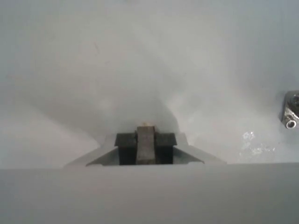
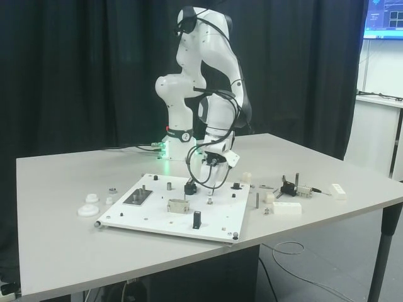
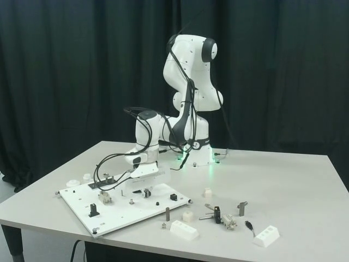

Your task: Remove square peg 2.

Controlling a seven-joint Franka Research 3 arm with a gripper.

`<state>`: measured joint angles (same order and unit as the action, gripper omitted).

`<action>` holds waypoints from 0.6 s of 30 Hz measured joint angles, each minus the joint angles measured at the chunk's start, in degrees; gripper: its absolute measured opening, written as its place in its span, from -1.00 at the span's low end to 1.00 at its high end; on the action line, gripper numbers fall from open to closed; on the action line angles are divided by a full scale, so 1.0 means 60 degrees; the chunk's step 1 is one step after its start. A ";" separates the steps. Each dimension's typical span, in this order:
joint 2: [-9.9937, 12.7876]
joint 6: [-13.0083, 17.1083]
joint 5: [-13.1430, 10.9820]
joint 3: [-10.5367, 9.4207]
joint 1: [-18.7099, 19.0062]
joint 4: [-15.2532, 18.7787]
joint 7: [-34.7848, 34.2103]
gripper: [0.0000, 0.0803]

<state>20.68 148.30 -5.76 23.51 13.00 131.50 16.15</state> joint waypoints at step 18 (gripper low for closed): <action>-0.0736 -0.1255 0.0110 0.0150 0.0001 -0.0284 0.0000 -0.81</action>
<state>16.26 140.77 -5.10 24.41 13.00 129.80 16.15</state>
